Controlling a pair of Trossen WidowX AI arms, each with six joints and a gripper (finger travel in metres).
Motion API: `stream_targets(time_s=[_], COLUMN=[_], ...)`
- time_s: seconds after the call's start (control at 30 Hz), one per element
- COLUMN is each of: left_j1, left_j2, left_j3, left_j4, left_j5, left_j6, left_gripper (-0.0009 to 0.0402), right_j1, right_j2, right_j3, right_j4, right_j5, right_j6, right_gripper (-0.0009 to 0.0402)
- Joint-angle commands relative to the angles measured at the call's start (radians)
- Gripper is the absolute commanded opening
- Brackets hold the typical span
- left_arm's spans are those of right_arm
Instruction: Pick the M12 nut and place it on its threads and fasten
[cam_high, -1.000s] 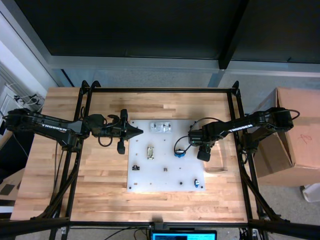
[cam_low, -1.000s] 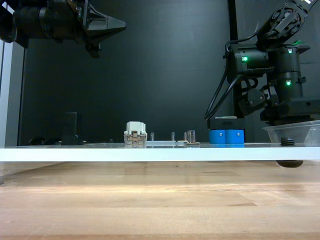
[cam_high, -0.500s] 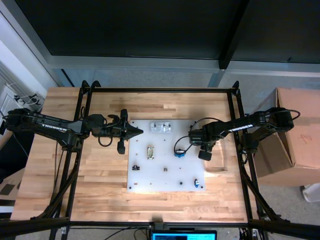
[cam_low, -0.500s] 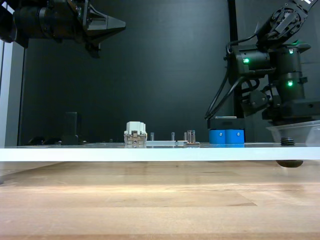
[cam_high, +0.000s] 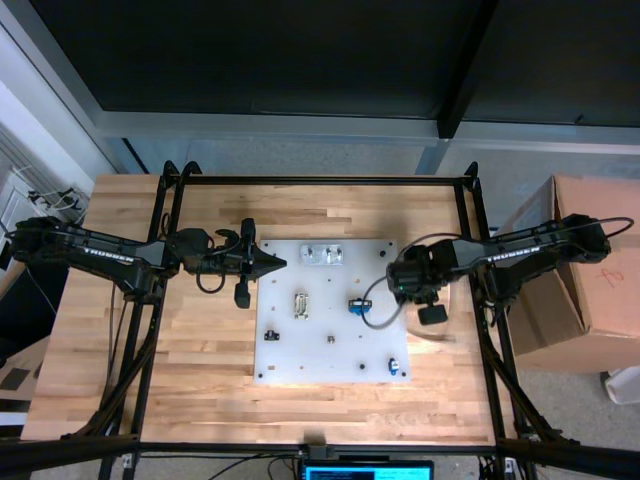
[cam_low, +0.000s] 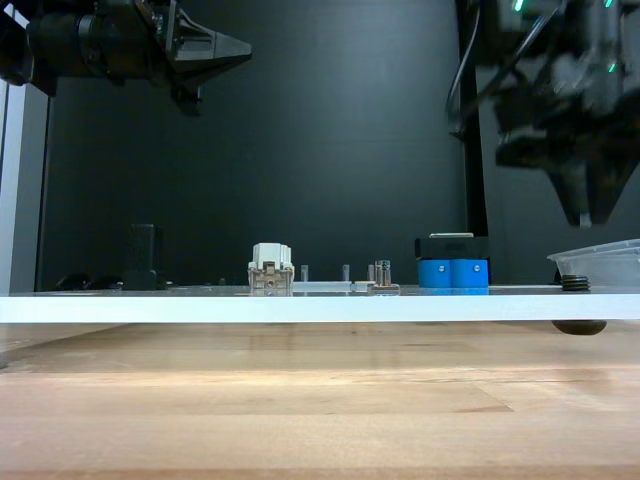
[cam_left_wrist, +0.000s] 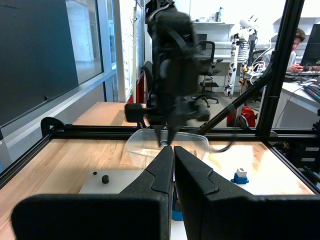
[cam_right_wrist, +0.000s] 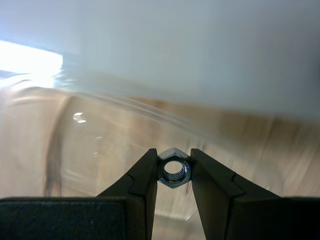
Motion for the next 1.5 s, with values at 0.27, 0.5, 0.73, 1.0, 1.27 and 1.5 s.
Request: stream_targets(time_s=[0.27,0.5,0.73,1.0,1.27,1.5], left_j1=[0.0,0.0,0.0,0.0,0.0,0.0], left_j2=[0.0,0.0,0.0,0.0,0.0,0.0], left_j3=[0.0,0.0,0.0,0.0,0.0,0.0], left_j4=[0.0,0.0,0.0,0.0,0.0,0.0], left_j5=[0.0,0.0,0.0,0.0,0.0,0.0], left_j6=[0.0,0.0,0.0,0.0,0.0,0.0], left_gripper=[0.0,0.0,0.0,0.0,0.0,0.0], right_j1=[0.229,0.34,0.353,0.355,0.353,0.351], right_j2=[0.034,0.136,0.294,0.472,0.596,0.634], right_j3=[0.092,0.182,0.359,0.524,0.635,0.647], right_j4=[0.009,0.009,-0.02,-0.029,-0.023,0.006], right_j5=[-0.004,-0.005,-0.004,-0.042,-0.071,-0.082], right_j6=[-0.523,-0.743,-0.846,-0.928,-0.95,-0.95], right_gripper=[0.0012,0.0012,0.0012,0.0012,0.0012,0.0012])
